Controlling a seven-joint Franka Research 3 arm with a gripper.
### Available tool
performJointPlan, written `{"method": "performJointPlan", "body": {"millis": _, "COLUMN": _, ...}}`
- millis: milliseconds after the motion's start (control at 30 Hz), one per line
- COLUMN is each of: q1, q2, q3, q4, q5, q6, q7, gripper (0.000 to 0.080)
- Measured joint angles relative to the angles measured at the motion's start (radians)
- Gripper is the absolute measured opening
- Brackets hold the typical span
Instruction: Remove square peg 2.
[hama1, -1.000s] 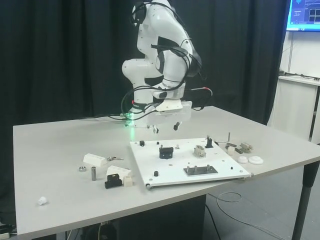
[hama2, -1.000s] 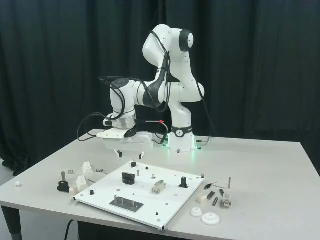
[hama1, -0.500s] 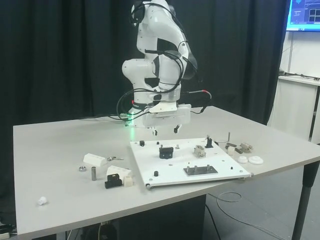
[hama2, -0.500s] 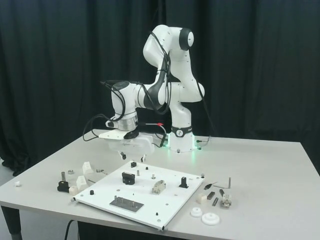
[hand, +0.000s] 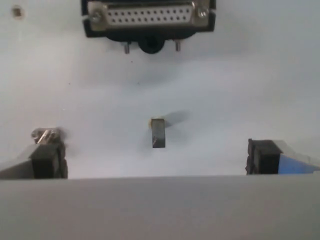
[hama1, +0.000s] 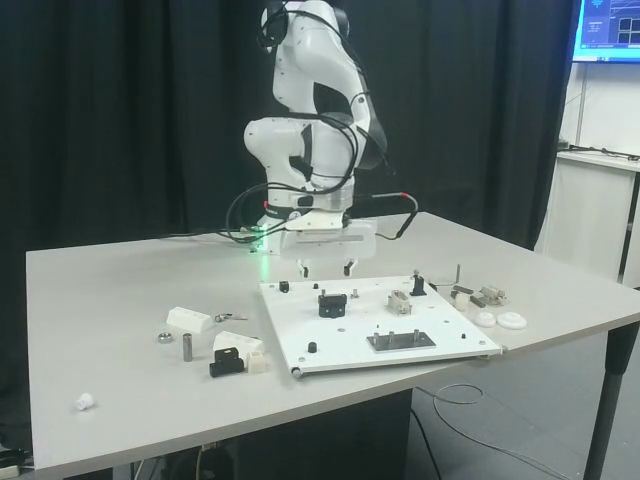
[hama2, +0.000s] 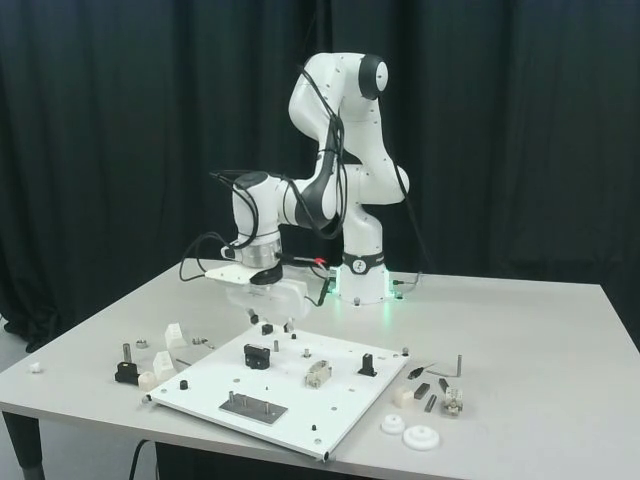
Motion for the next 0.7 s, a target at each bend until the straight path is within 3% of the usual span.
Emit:
{"method": "performJointPlan", "body": {"millis": 333, "q1": 0.000, "q2": -0.006, "q3": -0.001, "q4": -0.070, "q5": 0.009, "q6": 0.099, "q7": 0.003, "gripper": 0.0800}}
{"method": "performJointPlan", "body": {"millis": 700, "q1": 0.000, "q2": -0.004, "q3": -0.003, "q4": -0.110, "q5": 0.009, "q6": 0.175, "q7": 0.002, "gripper": 0.0800}}
